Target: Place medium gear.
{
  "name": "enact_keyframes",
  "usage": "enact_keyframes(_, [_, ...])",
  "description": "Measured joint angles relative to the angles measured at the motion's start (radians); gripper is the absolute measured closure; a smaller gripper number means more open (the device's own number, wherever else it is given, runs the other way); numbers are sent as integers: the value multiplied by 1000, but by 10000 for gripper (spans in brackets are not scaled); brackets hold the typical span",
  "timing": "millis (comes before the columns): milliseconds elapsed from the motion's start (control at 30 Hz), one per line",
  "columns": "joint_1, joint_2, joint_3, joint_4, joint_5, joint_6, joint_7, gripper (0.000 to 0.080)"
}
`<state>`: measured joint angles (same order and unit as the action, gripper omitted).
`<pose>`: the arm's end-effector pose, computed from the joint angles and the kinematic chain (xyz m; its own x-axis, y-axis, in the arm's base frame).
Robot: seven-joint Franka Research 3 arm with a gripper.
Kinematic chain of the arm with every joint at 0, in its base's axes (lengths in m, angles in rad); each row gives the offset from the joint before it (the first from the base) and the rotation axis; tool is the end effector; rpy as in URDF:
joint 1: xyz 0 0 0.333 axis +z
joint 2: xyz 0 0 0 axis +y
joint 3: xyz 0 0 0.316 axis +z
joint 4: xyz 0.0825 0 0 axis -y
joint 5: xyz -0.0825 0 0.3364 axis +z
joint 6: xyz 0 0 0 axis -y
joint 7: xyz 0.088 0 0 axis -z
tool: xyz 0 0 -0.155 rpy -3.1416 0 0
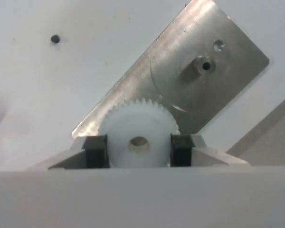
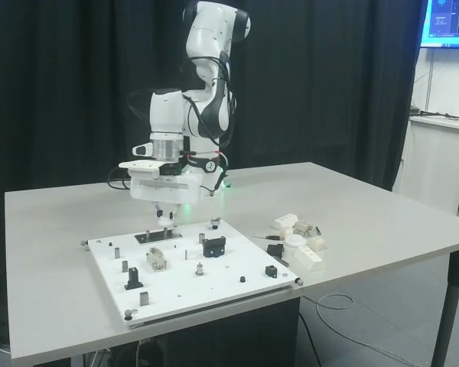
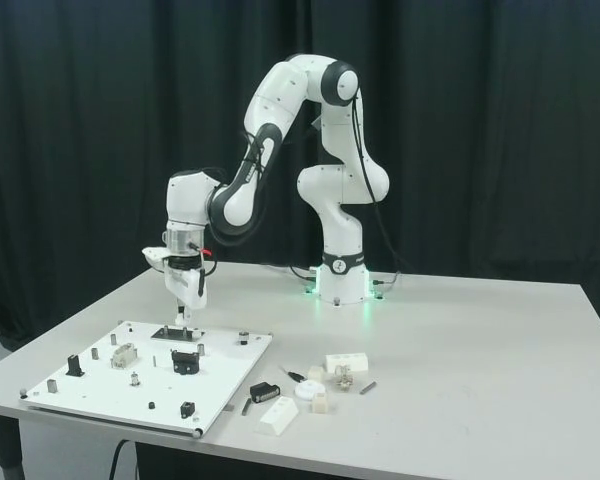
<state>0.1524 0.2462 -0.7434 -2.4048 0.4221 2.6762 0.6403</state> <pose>0.3975 -0.2809 0.2409 -0.0080 -0.9988 0.0486 -0.9935 0.0024 -0.1136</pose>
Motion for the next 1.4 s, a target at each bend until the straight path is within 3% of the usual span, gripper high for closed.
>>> enact_keyframes(1400, [5,-10,-9,1,-2,-10,-58,525])
